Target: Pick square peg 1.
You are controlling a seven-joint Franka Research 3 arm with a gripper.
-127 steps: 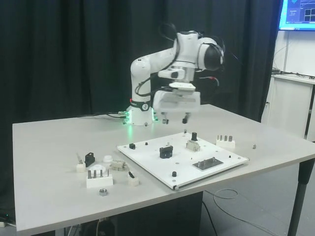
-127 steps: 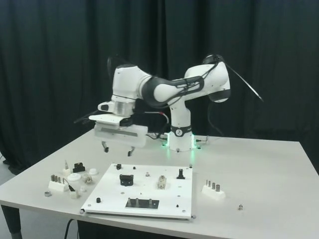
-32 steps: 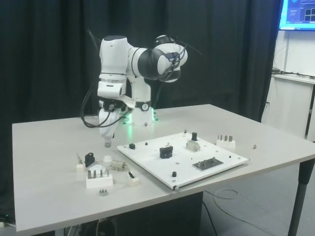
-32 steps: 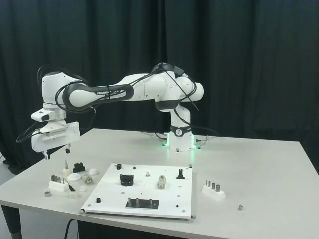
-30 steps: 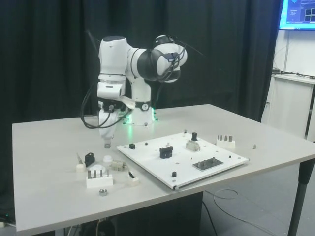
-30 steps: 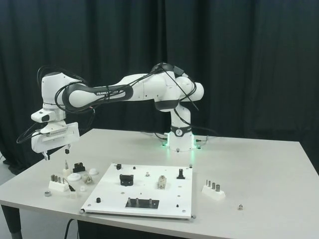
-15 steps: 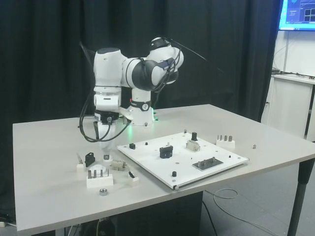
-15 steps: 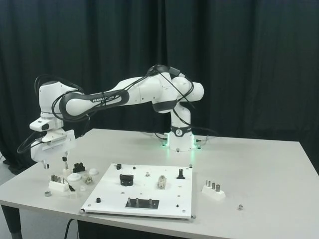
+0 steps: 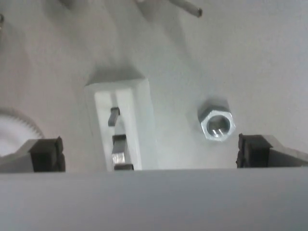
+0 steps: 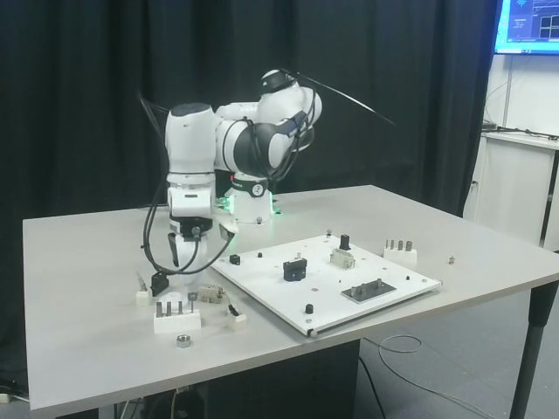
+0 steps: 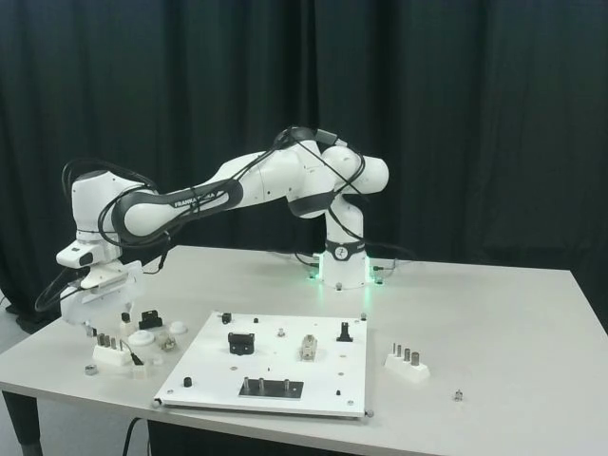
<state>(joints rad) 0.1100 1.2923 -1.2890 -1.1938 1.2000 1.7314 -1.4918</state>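
White gear (image 9: 14, 132) cut by the wrist view's edge; peg block (image 9: 122, 126) partly behind the camera housing.

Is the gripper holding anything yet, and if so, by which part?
Nothing is held. The gripper is open above the white peg holder, its fingertips wide apart, with the pegs and a hex nut between them, untouched.

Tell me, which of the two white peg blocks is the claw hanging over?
The white peg block at the table's end beside the nut; the other block sits beyond the white board.
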